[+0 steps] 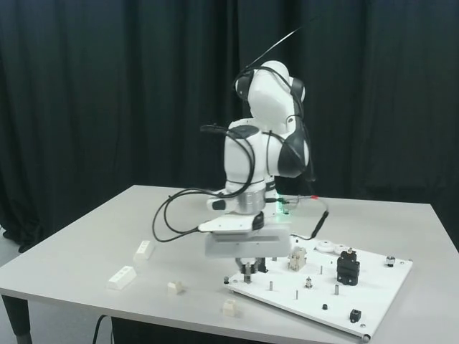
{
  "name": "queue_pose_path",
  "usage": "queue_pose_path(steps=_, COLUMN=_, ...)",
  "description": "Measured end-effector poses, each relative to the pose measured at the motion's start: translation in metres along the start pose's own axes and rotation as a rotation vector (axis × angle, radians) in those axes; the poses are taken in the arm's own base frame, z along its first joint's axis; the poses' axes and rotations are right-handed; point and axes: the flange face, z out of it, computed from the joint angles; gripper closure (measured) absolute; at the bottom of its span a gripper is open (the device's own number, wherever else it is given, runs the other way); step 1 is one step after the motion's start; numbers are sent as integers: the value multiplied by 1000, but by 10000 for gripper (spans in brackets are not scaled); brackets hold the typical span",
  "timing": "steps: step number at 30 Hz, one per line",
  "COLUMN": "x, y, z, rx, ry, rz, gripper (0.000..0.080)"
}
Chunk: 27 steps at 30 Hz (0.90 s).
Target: Insert Ethernet.
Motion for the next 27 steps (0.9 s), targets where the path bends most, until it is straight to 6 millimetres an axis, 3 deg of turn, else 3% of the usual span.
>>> queue_pose_path(steps=16, x=-69, y=-92, z=-29, rx=66, ry=33, rz=-371, gripper=705)
queue_pose_path(steps=27, x=-112, y=-130, z=-37, rx=28, ry=78, rz=-637, gripper=705)
